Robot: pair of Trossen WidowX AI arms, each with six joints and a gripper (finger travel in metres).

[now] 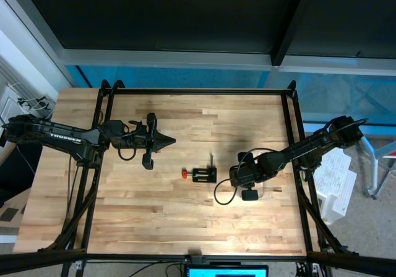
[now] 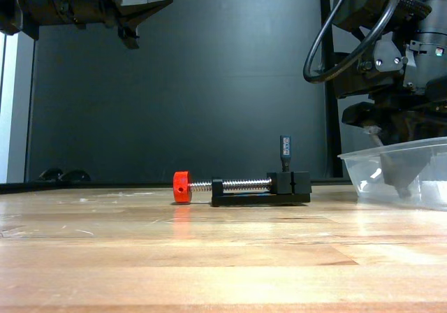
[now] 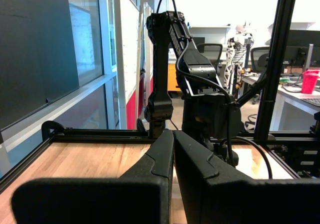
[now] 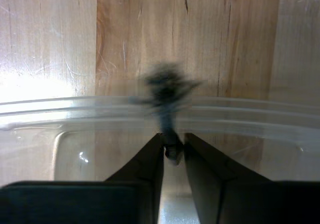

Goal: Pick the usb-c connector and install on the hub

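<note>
At the hub's (image 1: 203,175) 3 o'clock the right pincer (image 4: 173,140) pinches the usb-c connector (image 4: 173,152), ready for carrying; the left pincer (image 3: 173,136), pressed together, idles at 10 o'clock.

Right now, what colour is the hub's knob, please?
Orange-red knob; low view best. Left gripper aloft; right gripper in dish.

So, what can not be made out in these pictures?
1. Right wrist view: a dark blurred shape beyond the right tool, which pinches the usb-c connector at the clear dish; unidentifiable.
2. High view: connector too small, hidden under the right arm.
3. Low view: dish cut off by the picture edge.
4. Left wrist view: the shut left tool, held high, does not show the hub.
</note>
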